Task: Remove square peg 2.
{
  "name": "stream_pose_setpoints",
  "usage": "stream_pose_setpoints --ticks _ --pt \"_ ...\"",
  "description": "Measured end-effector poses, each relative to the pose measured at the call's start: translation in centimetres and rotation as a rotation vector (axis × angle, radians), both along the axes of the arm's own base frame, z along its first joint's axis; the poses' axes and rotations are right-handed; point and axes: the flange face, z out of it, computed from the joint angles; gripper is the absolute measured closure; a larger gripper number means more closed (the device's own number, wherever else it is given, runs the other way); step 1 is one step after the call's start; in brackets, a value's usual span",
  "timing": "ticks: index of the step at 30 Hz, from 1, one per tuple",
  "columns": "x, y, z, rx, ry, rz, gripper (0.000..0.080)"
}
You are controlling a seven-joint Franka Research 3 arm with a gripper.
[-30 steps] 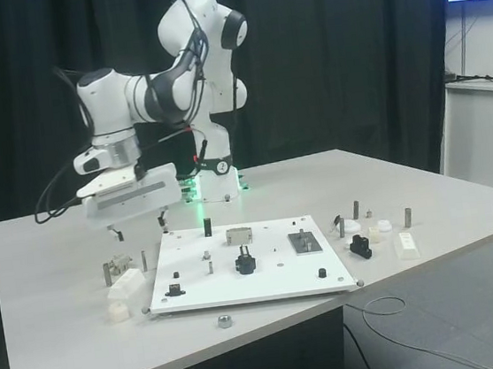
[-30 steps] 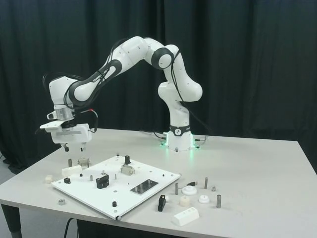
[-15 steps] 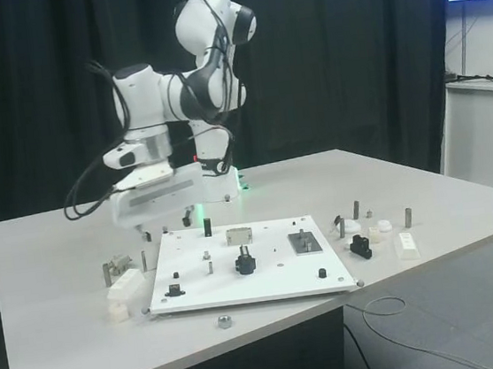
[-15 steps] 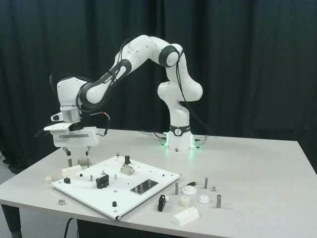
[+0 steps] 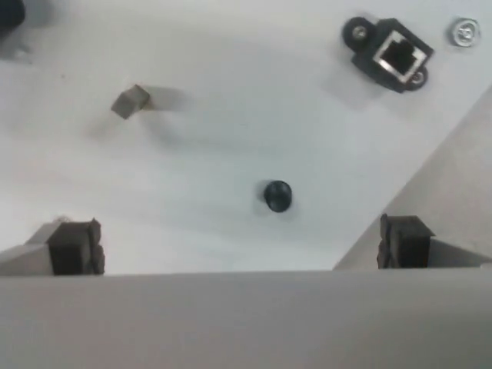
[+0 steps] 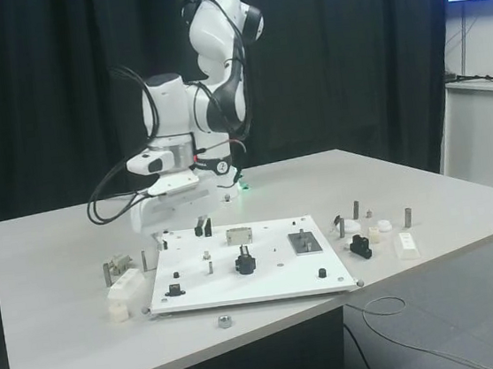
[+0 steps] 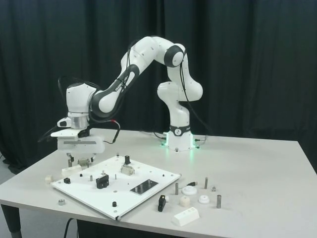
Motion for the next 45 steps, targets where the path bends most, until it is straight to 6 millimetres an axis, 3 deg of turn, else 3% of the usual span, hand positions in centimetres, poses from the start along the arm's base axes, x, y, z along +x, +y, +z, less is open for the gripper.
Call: stream_pose_setpoints --ticks 19,45 --pt "1.0 4.7 -2.6 0.012 0.007 -0.009 0.0003" --pt "1.7 5.7 -5.2 -0.055 -0.012 0.002 0.0003"
